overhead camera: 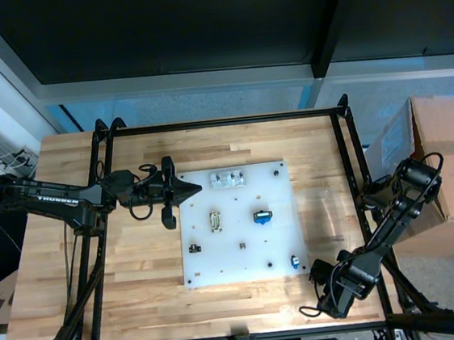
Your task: Unfasten the M12 nut and place it in the container
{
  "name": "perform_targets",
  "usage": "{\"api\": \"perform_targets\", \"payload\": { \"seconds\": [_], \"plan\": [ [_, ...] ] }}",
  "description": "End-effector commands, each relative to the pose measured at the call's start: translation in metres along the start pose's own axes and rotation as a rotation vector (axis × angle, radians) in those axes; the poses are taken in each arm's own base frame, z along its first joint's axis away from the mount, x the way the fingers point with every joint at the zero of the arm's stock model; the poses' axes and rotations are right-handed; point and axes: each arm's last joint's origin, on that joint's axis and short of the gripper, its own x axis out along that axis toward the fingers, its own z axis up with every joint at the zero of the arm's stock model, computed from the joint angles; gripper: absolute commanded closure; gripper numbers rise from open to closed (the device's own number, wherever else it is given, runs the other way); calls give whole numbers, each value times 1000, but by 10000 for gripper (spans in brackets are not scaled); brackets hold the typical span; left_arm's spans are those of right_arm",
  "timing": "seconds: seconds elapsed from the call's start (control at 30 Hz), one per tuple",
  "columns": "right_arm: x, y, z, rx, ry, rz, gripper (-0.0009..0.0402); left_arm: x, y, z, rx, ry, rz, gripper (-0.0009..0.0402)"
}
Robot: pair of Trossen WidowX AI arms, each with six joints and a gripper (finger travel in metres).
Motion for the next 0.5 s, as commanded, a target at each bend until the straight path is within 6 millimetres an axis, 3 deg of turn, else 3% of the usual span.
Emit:
{"api": "perform_targets", "payload": {
  "seconds": [0.03, 0.23, 0.5],
  "plan": [
    [0, 0, 0, -10, 14, 0, 366, 0, 0, 0, 0, 0, 0, 393],
    [-7, -2, -1, -11, 13, 15, 387, 0, 0, 0, 0, 0, 0, 393],
    [-35, -8, 3, -15, 8, 14, 384, 0, 0, 0, 0, 0, 0, 393]
  ]
}}
